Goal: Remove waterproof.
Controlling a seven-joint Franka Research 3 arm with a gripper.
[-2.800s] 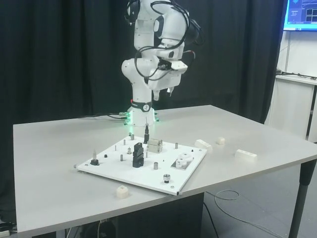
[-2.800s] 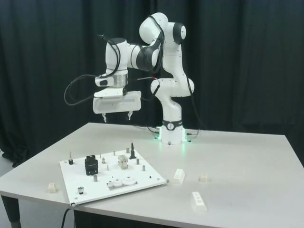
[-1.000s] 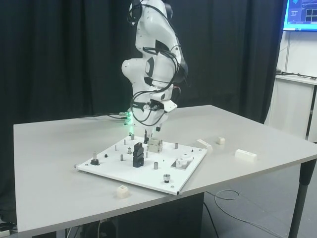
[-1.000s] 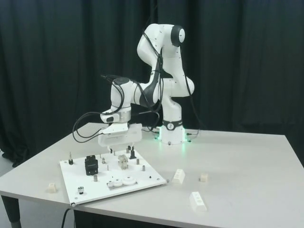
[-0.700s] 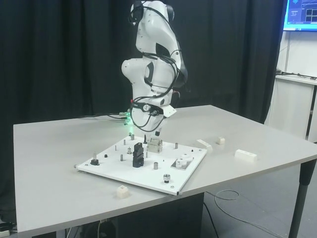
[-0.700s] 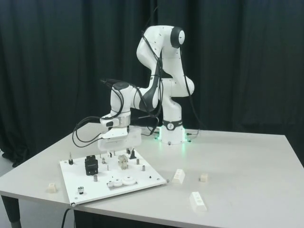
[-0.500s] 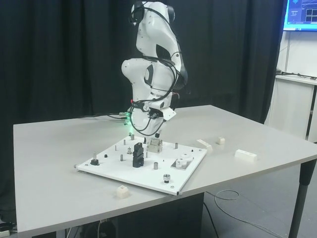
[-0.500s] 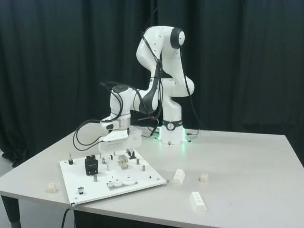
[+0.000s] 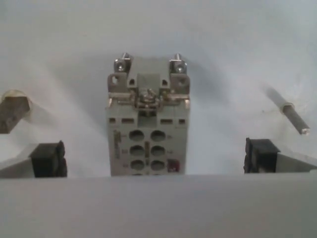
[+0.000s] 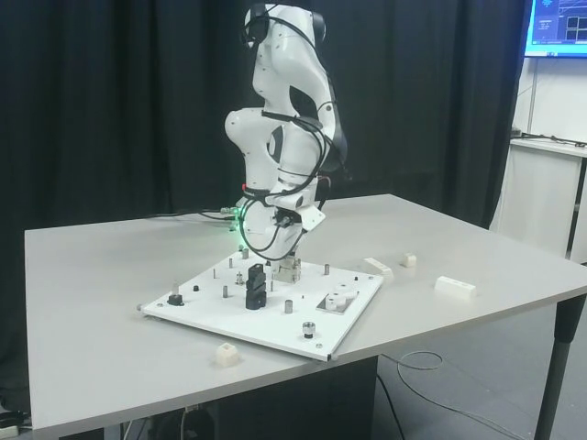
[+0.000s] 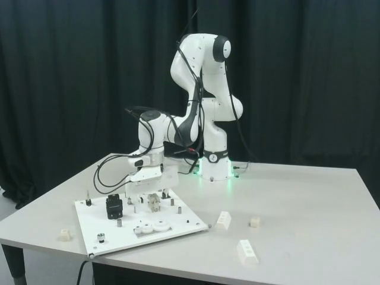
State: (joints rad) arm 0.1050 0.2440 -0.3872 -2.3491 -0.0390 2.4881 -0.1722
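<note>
The waterproof connector (image 9: 147,124) is a grey block with several round sockets and a metal clamp on top. It stands upright on the white board (image 10: 266,321), near the board's middle (image 11: 154,202). My gripper (image 9: 153,157) is open and hangs just above it, one black fingertip (image 9: 47,159) on each side of the connector, both apart from it. In the first room view the gripper (image 10: 286,257) is low over the connector (image 10: 291,269). In the second room view the gripper (image 11: 151,191) partly hides it.
On the board stand a black block (image 10: 255,286), two white gears (image 11: 152,226), a thin metal peg (image 9: 292,116) and several small pins. Loose white blocks lie on the grey table: (image 10: 455,286), (image 10: 376,267), (image 10: 226,354). The arm's base (image 11: 215,169) glows green behind the board.
The arm has come down from high above the table to just over the connector. The board's parts have not moved.
</note>
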